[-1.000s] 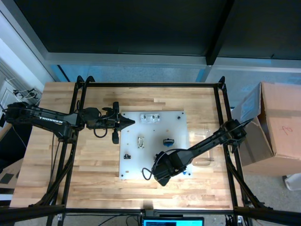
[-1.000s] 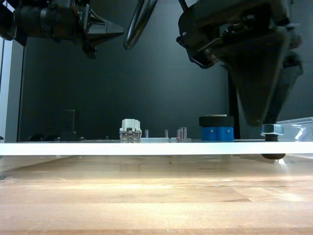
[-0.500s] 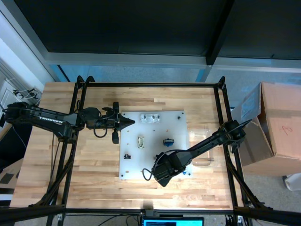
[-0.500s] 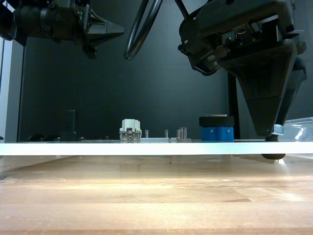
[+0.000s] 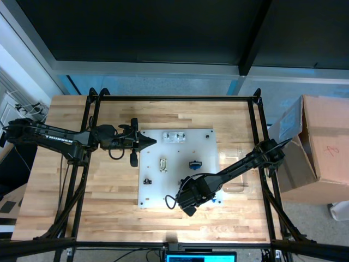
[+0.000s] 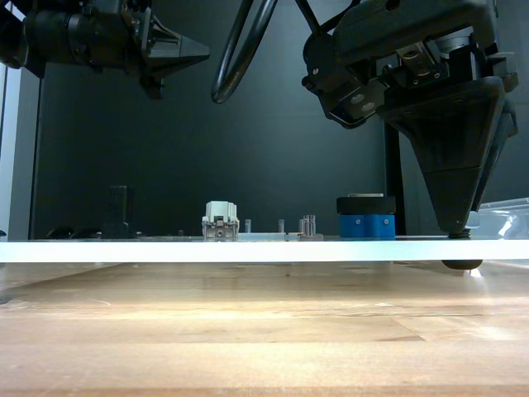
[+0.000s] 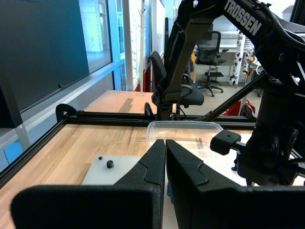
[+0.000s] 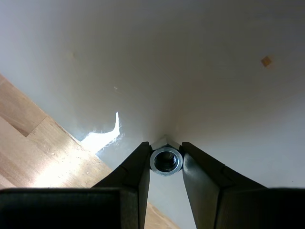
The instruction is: Unfasten the M12 nut and place it in the container
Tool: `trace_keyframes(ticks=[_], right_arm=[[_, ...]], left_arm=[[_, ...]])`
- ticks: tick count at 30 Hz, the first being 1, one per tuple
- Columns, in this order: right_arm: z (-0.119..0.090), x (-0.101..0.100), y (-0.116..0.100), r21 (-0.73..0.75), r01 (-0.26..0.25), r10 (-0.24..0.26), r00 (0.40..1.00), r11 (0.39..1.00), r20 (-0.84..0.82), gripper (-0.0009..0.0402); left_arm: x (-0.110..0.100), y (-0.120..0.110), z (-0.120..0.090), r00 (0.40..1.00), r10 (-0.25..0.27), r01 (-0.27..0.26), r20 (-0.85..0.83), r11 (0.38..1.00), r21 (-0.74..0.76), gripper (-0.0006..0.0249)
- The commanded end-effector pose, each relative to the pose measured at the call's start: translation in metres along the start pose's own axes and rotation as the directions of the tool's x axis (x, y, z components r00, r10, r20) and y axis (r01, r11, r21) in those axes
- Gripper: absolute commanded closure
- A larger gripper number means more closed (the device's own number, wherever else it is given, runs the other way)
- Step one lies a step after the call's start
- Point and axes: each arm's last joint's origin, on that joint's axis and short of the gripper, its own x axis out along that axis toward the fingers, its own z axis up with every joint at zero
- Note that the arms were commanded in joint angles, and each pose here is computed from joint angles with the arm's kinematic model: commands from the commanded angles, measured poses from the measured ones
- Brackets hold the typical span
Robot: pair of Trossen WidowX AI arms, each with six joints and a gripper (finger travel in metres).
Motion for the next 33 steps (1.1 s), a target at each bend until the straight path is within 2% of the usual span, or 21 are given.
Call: trace_keyframes(ticks=[1, 12, 17, 24, 27, 33], right_arm=[[0.000, -0.001, 0.000, -0.010, -0.005, 0.005, 1.000, 1.000, 0.002, 0.0385], [-0.004, -0.030, -0.008, -0.041, -0.035, 0.036, 0.999, 0.999, 0.018, 0.0391], [-0.008, -0.056, -0.023, -0.062, -0.007, 0.011, 0.998, 0.998, 0.064, 0.0391], [-0.021, -0.086, -0.059, -0.127, -0.037, 0.049, 0.995, 0.991, 0.091, 0.0391], [-0.027, -0.091, -0.081, -0.134, -0.038, 0.051, 0.994, 0.990, 0.096, 0.0391], [-0.044, -0.089, -0.128, -0.127, -0.022, 0.034, 0.995, 0.992, 0.096, 0.0391]], left_arm=[[0.000, 0.000, 0.000, 1.000, 0.000, 0.000, 0.000, 1.000, 0.000, 0.0243], [0.000, 0.000, 0.000, 1.000, 0.000, 0.000, 0.000, 1.000, 0.000, 0.0243], [0.000, 0.000, 0.000, 1.000, 0.000, 0.000, 0.000, 1.000, 0.000, 0.0243], [0.000, 0.000, 0.000, 1.000, 0.000, 0.000, 0.001, 1.000, 0.000, 0.0243], [0.000, 0.000, 0.000, 1.000, 0.000, 0.000, 0.000, 1.000, 0.000, 0.0243], [0.000, 0.000, 0.000, 1.000, 0.000, 0.000, 0.000, 1.000, 0.000, 0.0243]])
